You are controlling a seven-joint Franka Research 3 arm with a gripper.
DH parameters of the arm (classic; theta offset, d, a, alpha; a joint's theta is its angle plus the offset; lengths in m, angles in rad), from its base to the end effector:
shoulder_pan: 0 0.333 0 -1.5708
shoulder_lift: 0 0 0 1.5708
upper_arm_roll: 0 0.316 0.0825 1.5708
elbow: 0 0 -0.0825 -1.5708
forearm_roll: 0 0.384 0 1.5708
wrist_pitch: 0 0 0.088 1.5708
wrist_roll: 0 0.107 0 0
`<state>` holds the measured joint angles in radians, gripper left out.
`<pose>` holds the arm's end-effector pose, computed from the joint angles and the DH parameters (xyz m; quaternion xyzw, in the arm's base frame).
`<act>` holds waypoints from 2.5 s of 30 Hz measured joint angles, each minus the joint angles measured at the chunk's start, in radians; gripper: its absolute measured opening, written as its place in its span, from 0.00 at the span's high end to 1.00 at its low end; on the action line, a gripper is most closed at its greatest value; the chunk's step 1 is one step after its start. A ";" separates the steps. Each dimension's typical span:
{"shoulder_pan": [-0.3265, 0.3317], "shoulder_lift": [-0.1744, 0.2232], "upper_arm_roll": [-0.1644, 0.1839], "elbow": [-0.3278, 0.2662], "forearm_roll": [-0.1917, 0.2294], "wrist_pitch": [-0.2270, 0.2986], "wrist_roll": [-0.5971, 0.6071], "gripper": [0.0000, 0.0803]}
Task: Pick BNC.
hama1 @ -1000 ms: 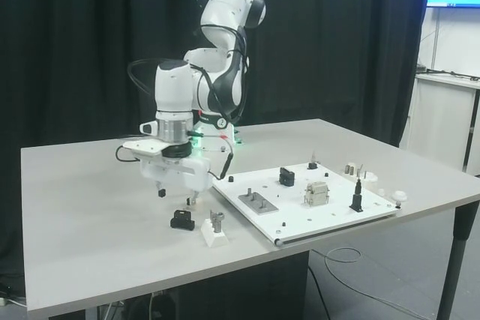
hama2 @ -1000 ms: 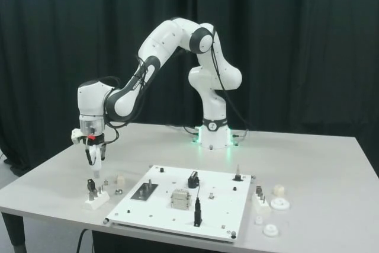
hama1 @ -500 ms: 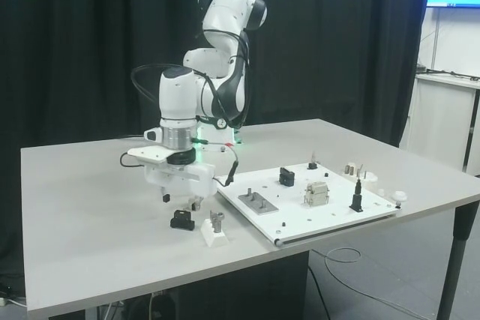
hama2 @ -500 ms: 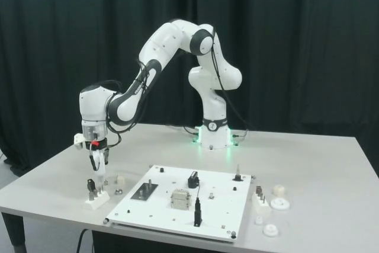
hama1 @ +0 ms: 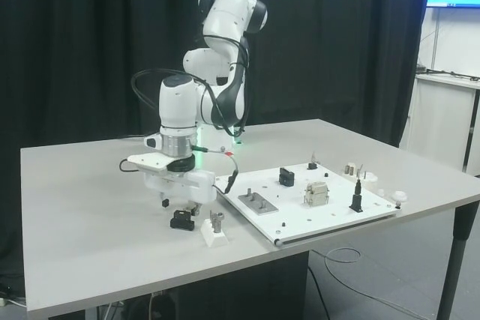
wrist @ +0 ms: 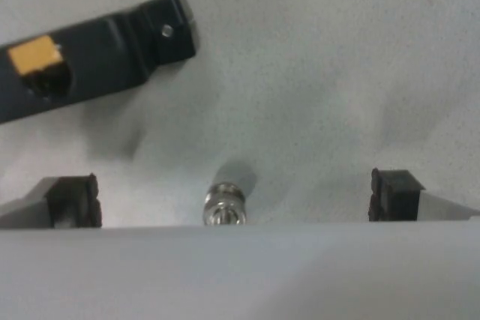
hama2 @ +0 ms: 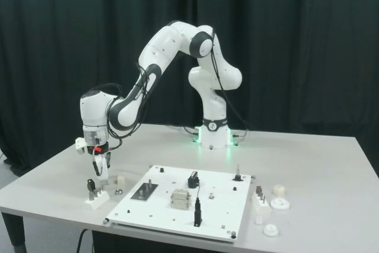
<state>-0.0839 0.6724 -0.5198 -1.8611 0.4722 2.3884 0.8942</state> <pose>0.5332 -0.3425 0.1912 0.6364 -0.7713 -0.0091 0.0026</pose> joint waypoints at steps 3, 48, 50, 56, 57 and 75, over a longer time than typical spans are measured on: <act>0.000 0.005 0.000 -0.001 0.000 0.000 -0.008 0.00; 0.001 0.021 0.005 -0.011 0.000 -0.014 -0.063 0.84; 0.001 0.020 0.005 -0.013 0.000 -0.014 -0.063 0.84; 0.001 0.017 0.004 -0.014 0.000 -0.021 -0.063 0.84; 0.001 0.017 0.004 -0.014 0.000 -0.022 -0.063 0.84; 0.001 -0.042 -0.024 -0.014 -0.002 -0.084 -0.043 0.85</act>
<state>-0.0825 0.6303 -0.5434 -1.8750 0.4698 2.3048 0.8512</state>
